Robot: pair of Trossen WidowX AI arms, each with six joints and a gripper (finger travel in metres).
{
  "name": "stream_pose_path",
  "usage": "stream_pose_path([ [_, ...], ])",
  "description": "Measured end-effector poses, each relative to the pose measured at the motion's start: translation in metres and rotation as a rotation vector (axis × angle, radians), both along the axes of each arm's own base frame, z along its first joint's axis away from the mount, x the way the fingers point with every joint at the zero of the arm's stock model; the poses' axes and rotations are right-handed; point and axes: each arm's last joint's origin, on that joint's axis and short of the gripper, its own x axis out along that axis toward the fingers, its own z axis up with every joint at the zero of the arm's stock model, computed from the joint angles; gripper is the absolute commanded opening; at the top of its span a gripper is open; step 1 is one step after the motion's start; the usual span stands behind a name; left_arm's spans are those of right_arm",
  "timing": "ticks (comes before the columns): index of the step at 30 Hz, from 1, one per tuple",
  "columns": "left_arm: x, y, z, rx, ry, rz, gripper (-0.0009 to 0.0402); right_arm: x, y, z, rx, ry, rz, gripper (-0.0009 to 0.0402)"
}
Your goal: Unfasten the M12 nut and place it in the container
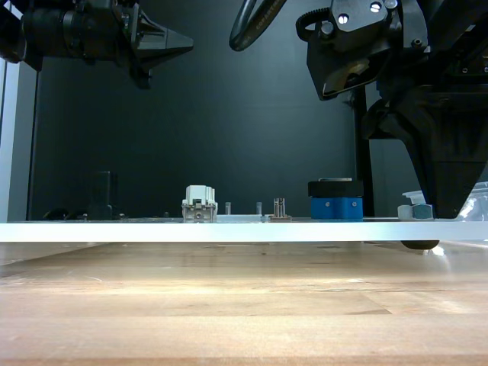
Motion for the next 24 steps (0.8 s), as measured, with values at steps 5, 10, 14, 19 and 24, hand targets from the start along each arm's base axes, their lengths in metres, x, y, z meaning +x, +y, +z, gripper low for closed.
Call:
stream_pose_path([
  [5, 0.000, 0.000, 0.000, 0.000, 0.000, 0.000, 0.0000, 0.000, 0.002, 0.006, 0.052, 0.011, -0.044, 0.0000],
  [10, 0.000, 0.000, 0.000, 0.000, 0.000, 0.000, 0.0000, -0.002, 0.002, 0.026, 0.114, 0.039, -0.188, 0.0000],
  [14, 0.000, 0.000, 0.000, 0.000, 0.000, 0.000, 0.0000, -0.001, 0.001, 0.041, 0.082, 0.037, -0.322, 0.0018],
  [19, 0.000, 0.000, 0.000, 0.000, 0.000, 0.000, 0.0000, 0.002, 0.000, 0.051, 0.084, 0.018, -0.415, 0.0074],
  [24, 0.000, 0.000, 0.000, 0.000, 0.000, 0.000, 0.0000, 0.004, -0.002, 0.050, 0.103, 0.023, -0.613, 0.0137],
])
